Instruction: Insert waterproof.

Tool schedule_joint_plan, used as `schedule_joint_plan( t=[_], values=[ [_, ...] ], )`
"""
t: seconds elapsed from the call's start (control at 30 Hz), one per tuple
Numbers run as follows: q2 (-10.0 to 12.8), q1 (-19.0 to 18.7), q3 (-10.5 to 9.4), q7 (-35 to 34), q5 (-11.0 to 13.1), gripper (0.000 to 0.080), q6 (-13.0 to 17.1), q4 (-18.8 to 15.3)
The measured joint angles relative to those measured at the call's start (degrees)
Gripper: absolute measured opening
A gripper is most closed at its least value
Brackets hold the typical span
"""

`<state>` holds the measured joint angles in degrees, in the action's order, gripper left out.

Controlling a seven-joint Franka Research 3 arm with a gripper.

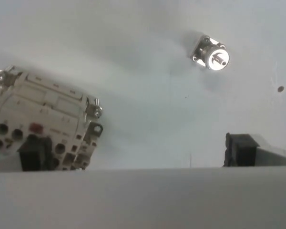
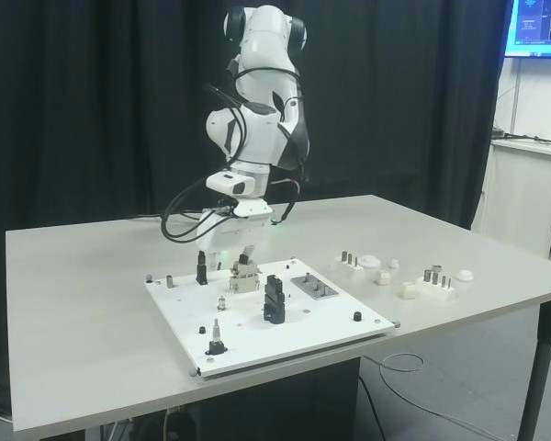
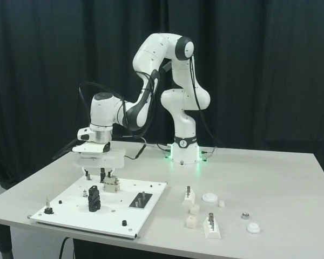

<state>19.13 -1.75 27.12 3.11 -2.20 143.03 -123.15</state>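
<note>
My gripper (image 1: pixel 138 151) is open, its black fingertips (image 1: pixel 240 150) wide apart with nothing between them. It hangs low over the back left part of the white board (image 2: pixel 340 323), seen also in the two room views as the gripper (image 2: pixel 226 260) and gripper (image 3: pixel 95 175). A whitish multi-pin connector block (image 1: pixel 47 119) with screws at its corners stands under one fingertip; it is the block (image 2: pixel 244 278) and block (image 3: pixel 111 185) on the board. A small round metal socket (image 1: pixel 211 55) with a centre pin sits on the board apart from the block, near the socket-like part (image 2: pixel 223 302).
A tall black part (image 2: pixel 274 299) and a grey plate with pins (image 2: pixel 314 288) stand on the board, with a black-based peg (image 2: pixel 217 341) near its front edge. Several loose white parts (image 2: pixel 430 285) lie on the grey table (image 2: pixel 83 303) to the board's right.
</note>
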Motion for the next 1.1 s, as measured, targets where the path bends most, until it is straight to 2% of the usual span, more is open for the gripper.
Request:
schedule_joint_plan(
  t=[1.1],
  values=[
    [0.0,0.2,-0.18,1.1,0.4,0.08,1.8,-0.5]
  ],
)
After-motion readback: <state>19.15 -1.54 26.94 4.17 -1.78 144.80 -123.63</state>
